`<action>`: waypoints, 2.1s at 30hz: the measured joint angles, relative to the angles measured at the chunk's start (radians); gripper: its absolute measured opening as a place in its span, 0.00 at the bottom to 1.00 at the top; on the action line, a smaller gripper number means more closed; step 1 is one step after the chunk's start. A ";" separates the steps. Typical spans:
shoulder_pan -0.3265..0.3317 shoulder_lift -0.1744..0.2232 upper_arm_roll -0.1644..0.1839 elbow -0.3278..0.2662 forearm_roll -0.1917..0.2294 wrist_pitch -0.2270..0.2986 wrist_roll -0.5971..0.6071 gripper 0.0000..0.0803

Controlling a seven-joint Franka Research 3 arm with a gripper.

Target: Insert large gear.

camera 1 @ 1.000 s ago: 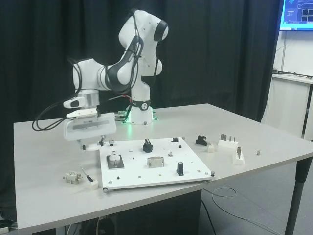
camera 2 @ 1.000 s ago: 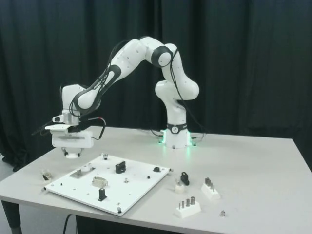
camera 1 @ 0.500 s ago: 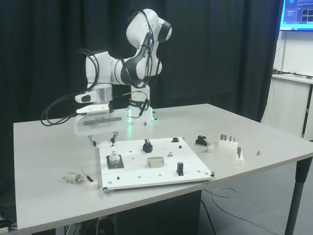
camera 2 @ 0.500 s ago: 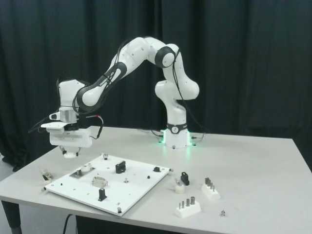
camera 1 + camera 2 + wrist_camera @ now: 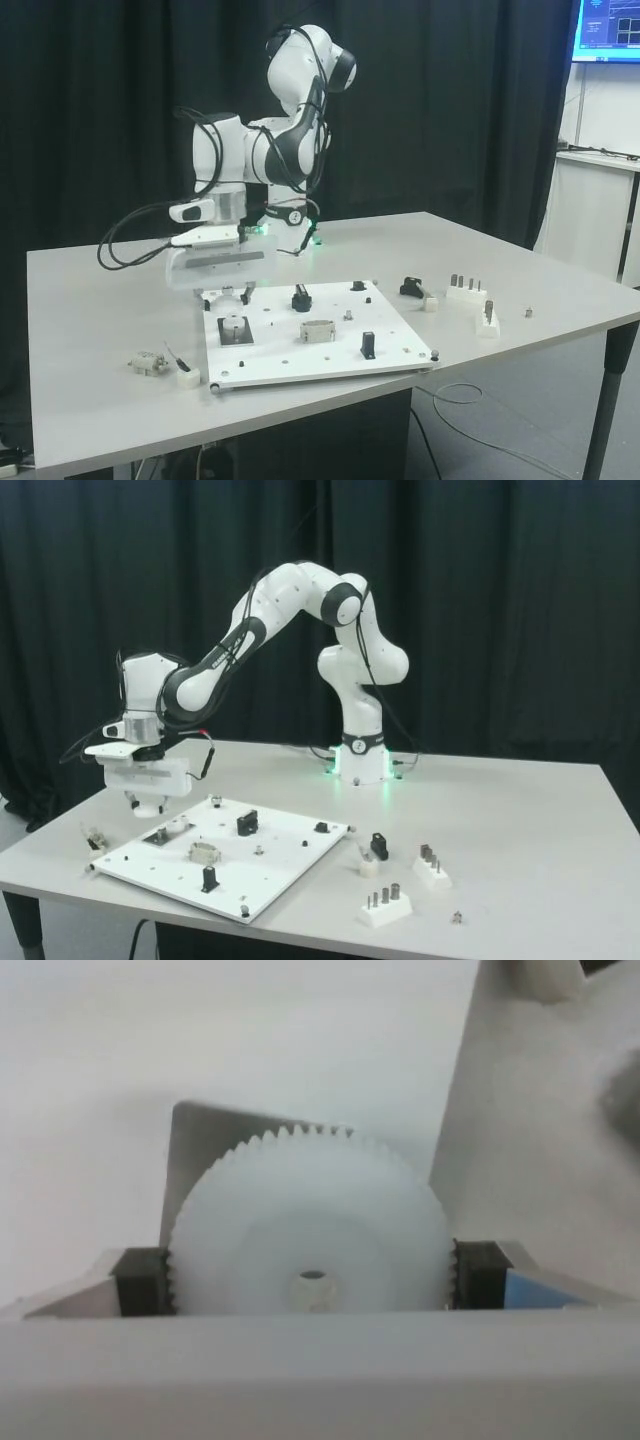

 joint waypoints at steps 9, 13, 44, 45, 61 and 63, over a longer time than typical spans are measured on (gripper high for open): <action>0.000 0.030 0.015 0.014 0.000 0.011 0.011 0.74; 0.000 0.037 0.023 0.014 0.000 0.013 0.012 0.74; 0.000 0.065 0.038 0.012 -0.010 0.016 0.011 0.74; 0.000 0.066 0.038 0.012 -0.010 0.016 0.011 0.74; 0.000 0.064 0.038 0.007 -0.019 0.000 0.011 0.74; 0.000 0.065 0.038 0.007 -0.019 0.000 0.011 0.74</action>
